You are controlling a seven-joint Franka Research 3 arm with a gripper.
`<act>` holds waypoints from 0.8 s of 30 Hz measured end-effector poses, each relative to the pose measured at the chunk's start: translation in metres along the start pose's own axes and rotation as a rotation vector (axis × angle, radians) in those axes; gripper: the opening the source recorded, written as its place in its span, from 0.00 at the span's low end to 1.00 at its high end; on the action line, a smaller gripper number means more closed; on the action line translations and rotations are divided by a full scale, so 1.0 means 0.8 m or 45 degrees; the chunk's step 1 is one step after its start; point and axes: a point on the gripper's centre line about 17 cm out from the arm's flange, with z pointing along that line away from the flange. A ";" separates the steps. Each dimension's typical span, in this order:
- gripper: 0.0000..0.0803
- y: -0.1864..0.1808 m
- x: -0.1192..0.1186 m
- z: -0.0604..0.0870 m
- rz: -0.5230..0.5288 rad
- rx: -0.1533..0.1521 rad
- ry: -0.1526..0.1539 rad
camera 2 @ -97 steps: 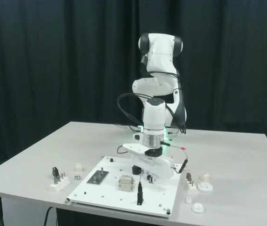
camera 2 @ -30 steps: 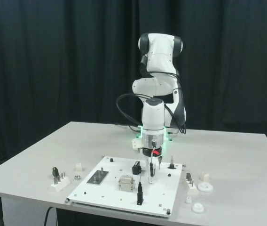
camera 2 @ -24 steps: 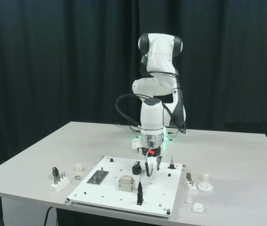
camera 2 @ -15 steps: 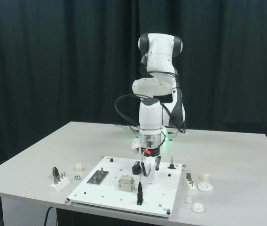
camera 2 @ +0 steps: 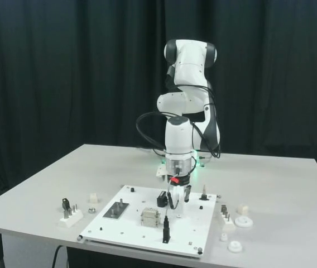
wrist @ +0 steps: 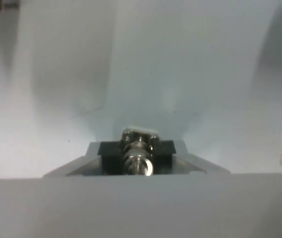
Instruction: Insert BNC.
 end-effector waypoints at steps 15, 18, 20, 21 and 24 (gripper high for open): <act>0.15 0.000 0.000 0.000 0.087 0.003 -0.022; 0.15 0.000 -0.001 0.000 0.116 0.003 -0.028; 0.15 0.000 -0.001 0.000 0.121 0.003 -0.030; 0.15 0.000 -0.001 0.000 0.123 0.003 -0.030; 0.15 0.000 0.000 0.000 0.127 0.003 -0.030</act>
